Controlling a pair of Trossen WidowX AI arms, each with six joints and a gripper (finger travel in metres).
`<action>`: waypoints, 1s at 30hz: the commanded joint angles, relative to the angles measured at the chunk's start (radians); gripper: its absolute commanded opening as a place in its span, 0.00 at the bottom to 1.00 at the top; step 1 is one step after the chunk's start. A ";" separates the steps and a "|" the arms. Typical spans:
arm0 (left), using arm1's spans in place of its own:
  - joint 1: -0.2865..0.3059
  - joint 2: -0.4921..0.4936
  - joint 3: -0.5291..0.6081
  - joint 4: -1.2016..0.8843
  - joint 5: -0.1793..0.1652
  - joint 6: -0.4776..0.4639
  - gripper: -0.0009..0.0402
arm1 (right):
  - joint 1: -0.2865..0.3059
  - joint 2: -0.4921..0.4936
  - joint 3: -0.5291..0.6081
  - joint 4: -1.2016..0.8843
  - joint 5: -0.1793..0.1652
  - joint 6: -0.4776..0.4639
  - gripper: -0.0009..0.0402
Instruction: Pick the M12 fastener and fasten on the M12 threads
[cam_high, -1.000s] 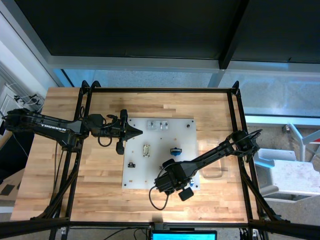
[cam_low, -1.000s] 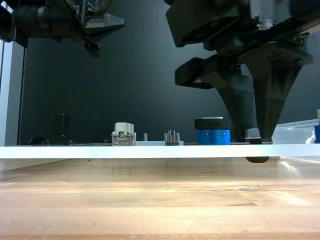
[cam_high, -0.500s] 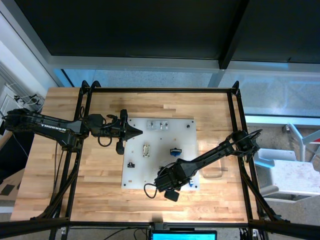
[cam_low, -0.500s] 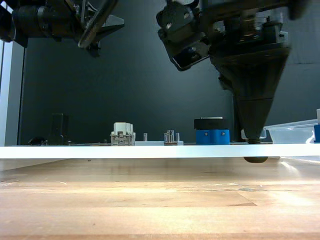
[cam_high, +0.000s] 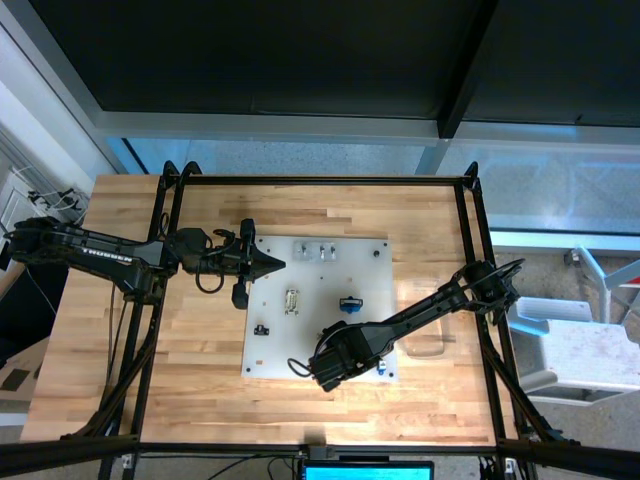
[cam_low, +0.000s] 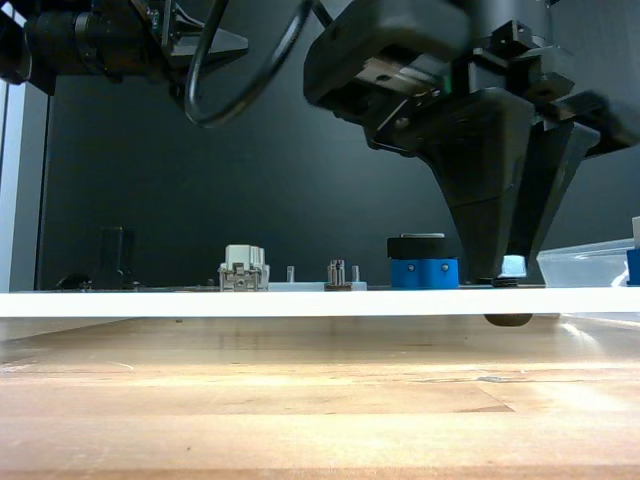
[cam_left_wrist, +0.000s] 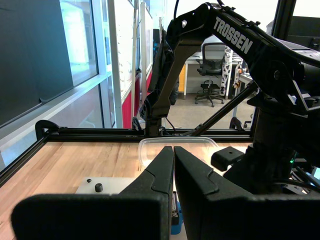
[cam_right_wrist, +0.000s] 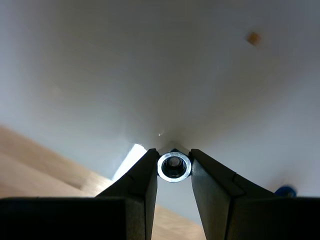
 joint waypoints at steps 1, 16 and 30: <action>0.000 0.000 0.000 0.000 0.000 0.000 0.02 | 0.000 0.000 0.000 -0.004 0.001 0.161 0.12; 0.000 0.000 0.000 0.000 0.000 0.000 0.02 | 0.000 0.000 0.000 0.000 0.001 0.926 0.12; 0.000 0.000 0.000 0.000 0.000 0.000 0.02 | 0.002 0.000 0.001 0.000 0.002 1.466 0.12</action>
